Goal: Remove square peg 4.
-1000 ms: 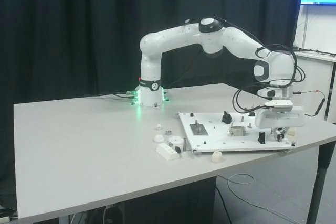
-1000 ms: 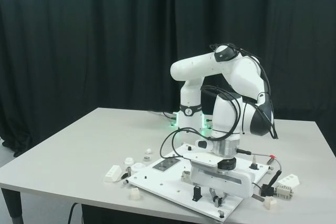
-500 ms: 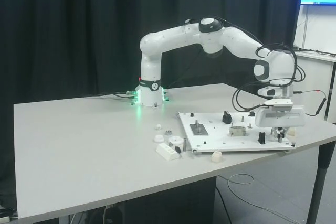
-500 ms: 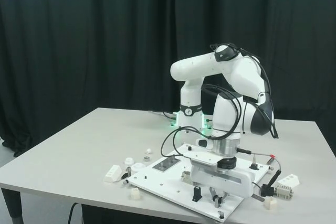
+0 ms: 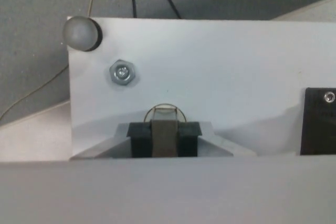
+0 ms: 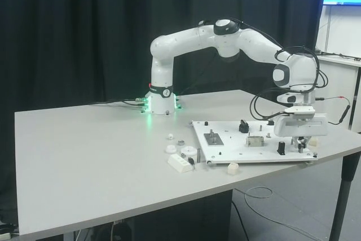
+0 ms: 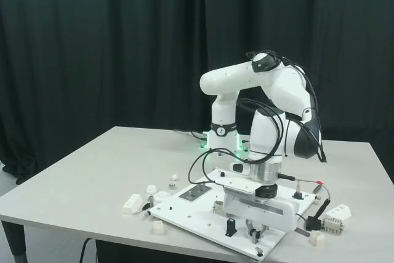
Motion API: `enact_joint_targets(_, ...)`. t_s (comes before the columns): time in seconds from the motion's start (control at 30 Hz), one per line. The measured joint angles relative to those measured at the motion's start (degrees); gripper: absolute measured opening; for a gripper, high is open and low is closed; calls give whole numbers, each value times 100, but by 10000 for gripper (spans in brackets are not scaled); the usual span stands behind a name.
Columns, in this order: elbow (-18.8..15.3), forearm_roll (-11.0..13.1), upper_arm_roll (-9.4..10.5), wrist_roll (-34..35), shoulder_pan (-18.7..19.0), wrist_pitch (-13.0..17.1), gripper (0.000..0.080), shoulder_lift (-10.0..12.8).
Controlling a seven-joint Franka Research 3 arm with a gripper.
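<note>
Looking down past the wrist, the nearest thing is the peg (image 5: 164, 139), a grey upright piece pinched between two black fingertips (image 5: 138, 139); the jaws are narrowed onto it, one pad on each side. Just behind its top edge a thin round outline shows on the white board (image 5: 220, 77), and I cannot tell whether the peg's foot is inside that outline or already above it. A hex nut (image 5: 122, 72) sits on the board a little beyond, and a grey round knob (image 5: 81, 33) marks the board's corner further on. A black block (image 5: 319, 121) lies at the side of the board, well apart from the peg.

From the room cameras, the gripper (image 7: 255, 231) hangs low over the board's corner nearest the front edge of the bench (image 7: 92, 170), with a short black post (image 7: 231, 226) standing just beside it. In the first room view the gripper (image 6: 300, 141) is at the far right end of the board (image 6: 225, 134), close to the bench's right edge. Loose small white parts (image 6: 181, 162) lie on the bench off the board's other end (a block, some round pieces, and a cube (image 6: 232, 167) near the front edge). A white connector (image 7: 336, 215) rests on the bench beyond the board in the second room view. Farthest back, the arm's base (image 6: 159, 97) glows green near the rear edge.
</note>
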Motion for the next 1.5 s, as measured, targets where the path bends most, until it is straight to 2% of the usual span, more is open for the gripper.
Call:
enact_joint_targets(1.07,0,0,-90,392,34,0,95,1)
enact_joint_targets(1.33,1,-1,-225,392,80,-30,95,15)
enact_joint_targets(1.5,4,-18,-346,392,119,-153,95,37)
